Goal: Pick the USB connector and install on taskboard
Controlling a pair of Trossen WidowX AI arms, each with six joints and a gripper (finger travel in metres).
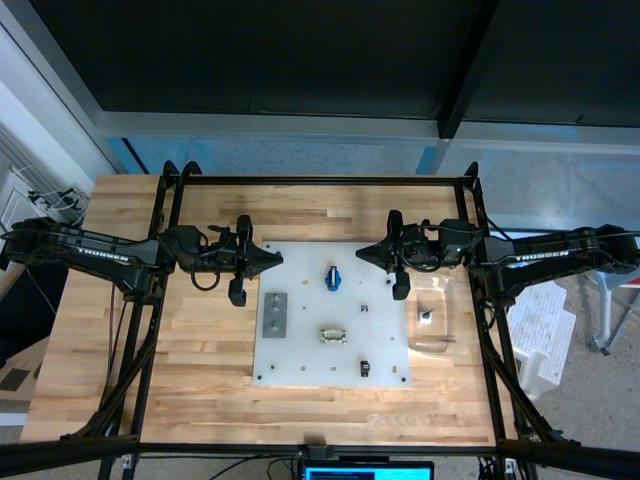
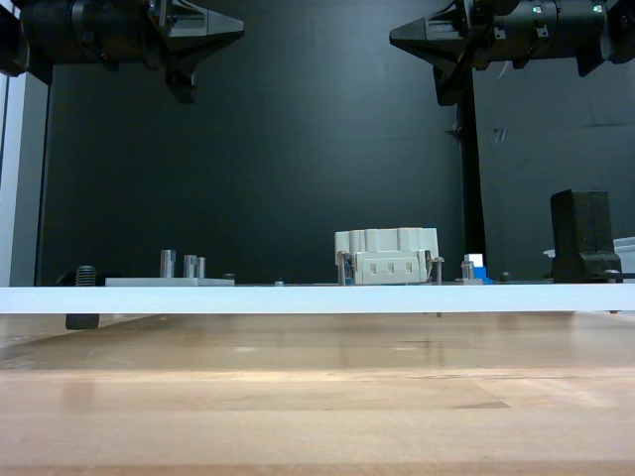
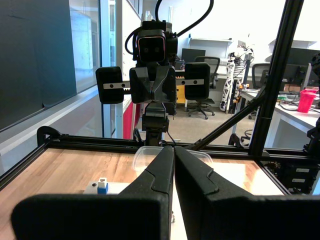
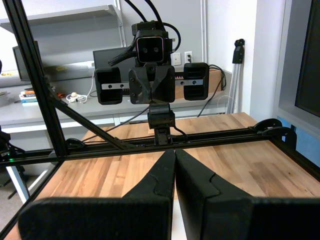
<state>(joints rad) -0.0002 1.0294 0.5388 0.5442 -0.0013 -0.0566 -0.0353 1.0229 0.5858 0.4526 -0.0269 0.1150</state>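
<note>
The white taskboard (image 1: pixel 300 360) lies flat in the table's middle; the low view shows its front edge (image 2: pixel 298 299). A small light-and-dark piece, apparently the USB connector (image 1: pixel 427 316), sits inside a clear plastic tray (image 1: pixel 435 325) just right of the board. My left gripper (image 1: pixel 280 258) hovers high above the board's far left corner, shut and empty, pointing right. My right gripper (image 1: pixel 358 252) hovers above the far right part of the board, shut and empty, pointing left, behind and left of the tray. Both hang well above the board in the low view: left gripper (image 2: pixel 241 30), right gripper (image 2: pixel 392 38).
On the board are a grey metal plate (image 1: pixel 274 315), a small blue part (image 1: pixel 332 278), a beige multi-pin connector (image 1: pixel 333 337) and a black block (image 1: pixel 365 368). A black frame (image 1: pixel 320 181) surrounds the wooden table. The opposite arm (image 3: pixel 152 65) faces the left wrist camera.
</note>
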